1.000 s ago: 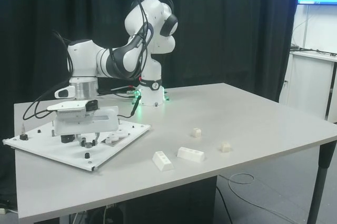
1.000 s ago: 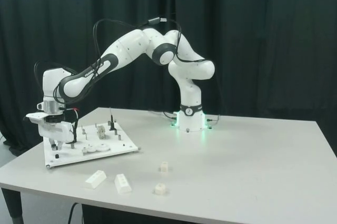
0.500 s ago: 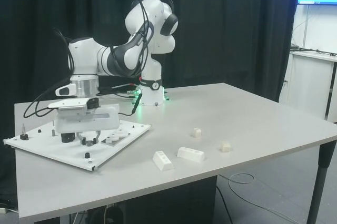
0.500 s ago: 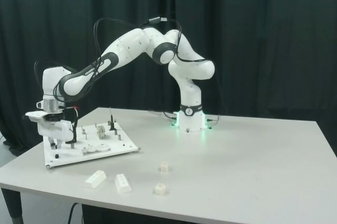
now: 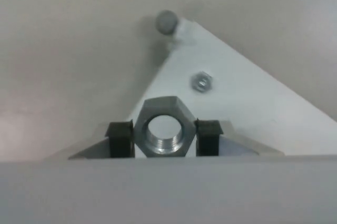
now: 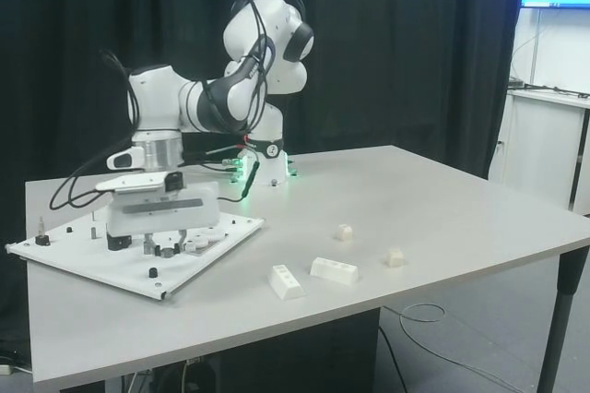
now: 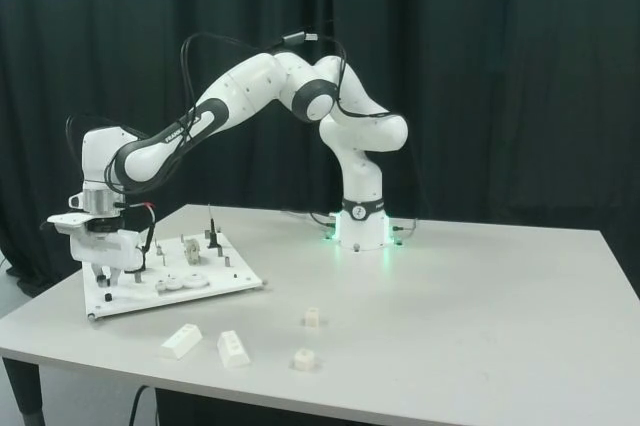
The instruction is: Place bolt 4.
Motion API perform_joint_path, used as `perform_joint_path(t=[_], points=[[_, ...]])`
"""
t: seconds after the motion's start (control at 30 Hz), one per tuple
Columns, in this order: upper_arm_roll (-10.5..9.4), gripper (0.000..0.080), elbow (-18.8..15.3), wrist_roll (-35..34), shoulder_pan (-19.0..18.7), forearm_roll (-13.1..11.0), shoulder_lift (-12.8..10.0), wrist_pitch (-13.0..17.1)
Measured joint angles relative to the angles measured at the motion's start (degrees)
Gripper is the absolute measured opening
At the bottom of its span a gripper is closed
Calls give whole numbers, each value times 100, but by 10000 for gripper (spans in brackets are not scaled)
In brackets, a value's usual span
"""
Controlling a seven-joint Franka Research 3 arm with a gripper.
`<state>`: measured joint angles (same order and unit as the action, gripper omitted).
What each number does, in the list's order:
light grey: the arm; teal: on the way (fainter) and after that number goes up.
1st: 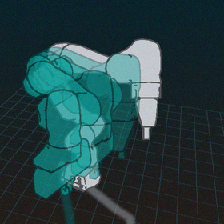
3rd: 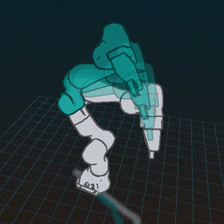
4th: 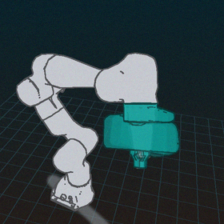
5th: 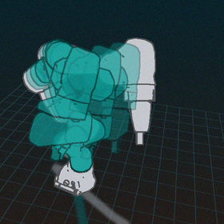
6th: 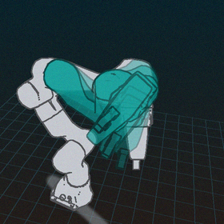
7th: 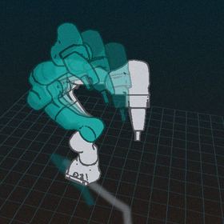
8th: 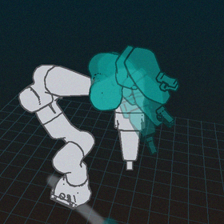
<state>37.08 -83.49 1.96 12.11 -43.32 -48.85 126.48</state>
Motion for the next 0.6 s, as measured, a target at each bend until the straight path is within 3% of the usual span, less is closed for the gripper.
perform_joint_path(t=[0.6], points=[[-460,252,14,201,-142,0,-20,203]])
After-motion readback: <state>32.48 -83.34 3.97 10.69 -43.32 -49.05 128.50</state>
